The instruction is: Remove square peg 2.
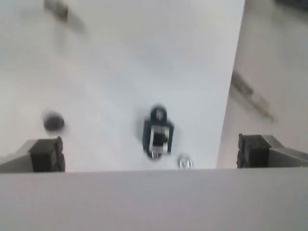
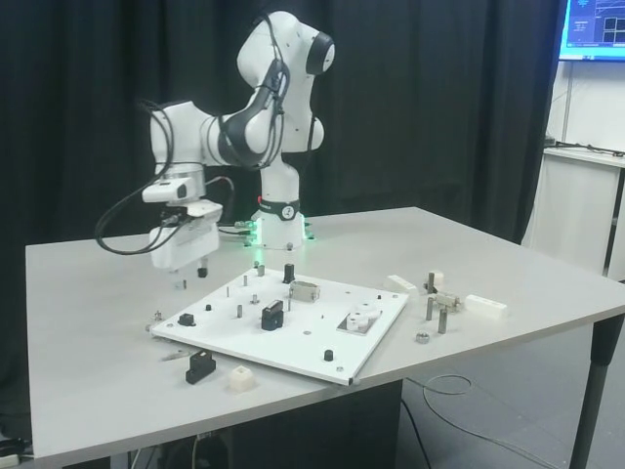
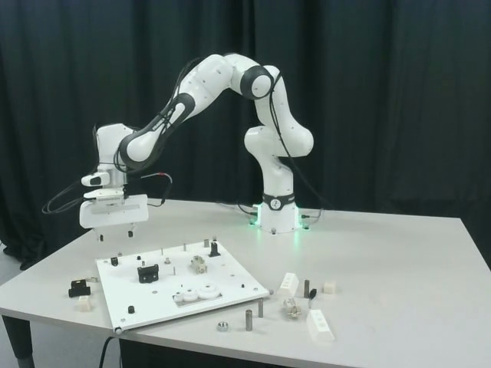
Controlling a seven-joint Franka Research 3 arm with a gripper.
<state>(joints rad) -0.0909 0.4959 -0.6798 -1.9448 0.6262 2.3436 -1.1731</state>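
My gripper (image 2: 191, 278) (image 3: 115, 234) hangs open above the far left corner of the white board (image 2: 293, 344) (image 3: 161, 308), holding nothing. In the wrist view the gripper (image 1: 149, 154) shows both black fingertips (image 1: 46, 155) spread wide over the board (image 1: 144, 57). A black block with a white face (image 1: 159, 132) stands on the board beyond them. Beneath the gripper, near the board's corner, sits a small black peg (image 2: 186, 319) (image 3: 114, 261). A larger black block (image 2: 271, 315) (image 3: 147, 272) stands toward the board's middle. I cannot tell which piece is square peg 2.
A black piece (image 2: 200, 366) (image 3: 77, 288) and a white cube (image 2: 239, 379) (image 3: 83, 303) lie on the grey table beside the board. White gears (image 2: 359, 318) (image 3: 196, 294) sit on the board. White blocks (image 2: 485, 306) (image 3: 320, 324) and metal pegs (image 2: 430, 308) (image 3: 249, 318) lie to its other side.
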